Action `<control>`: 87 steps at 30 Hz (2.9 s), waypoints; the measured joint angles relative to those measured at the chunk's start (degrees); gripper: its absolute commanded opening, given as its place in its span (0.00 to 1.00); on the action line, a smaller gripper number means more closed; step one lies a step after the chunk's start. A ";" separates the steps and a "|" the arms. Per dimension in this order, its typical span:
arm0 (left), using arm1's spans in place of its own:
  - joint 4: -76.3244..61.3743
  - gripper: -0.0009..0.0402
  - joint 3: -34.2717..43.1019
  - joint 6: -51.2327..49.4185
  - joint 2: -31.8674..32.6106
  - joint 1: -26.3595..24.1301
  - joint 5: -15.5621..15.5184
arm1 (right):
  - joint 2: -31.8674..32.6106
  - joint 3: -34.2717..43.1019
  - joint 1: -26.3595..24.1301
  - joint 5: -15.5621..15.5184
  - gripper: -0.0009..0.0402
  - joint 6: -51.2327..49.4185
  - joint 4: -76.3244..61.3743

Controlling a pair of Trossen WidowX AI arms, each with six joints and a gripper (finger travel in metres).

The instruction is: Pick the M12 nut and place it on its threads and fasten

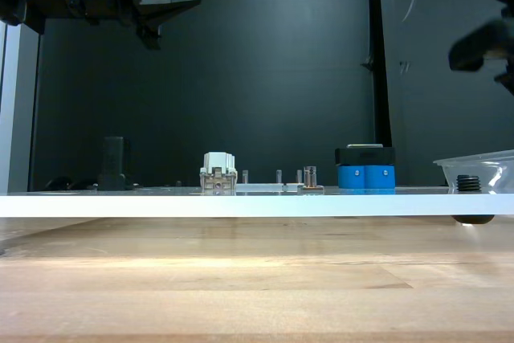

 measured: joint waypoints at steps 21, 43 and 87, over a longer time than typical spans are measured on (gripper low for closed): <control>0.00 0.02 0.00 0.02 0.00 0.00 0.00 | 21.03 24.22 2.25 2.49 0.07 2.60 -4.42; 0.00 0.02 -0.02 0.00 0.00 0.00 -0.02 | 40.00 42.80 4.96 2.60 0.07 4.20 -3.69; 0.00 0.02 -0.02 0.02 0.00 0.00 0.00 | 43.39 40.81 4.11 2.01 0.07 5.49 1.68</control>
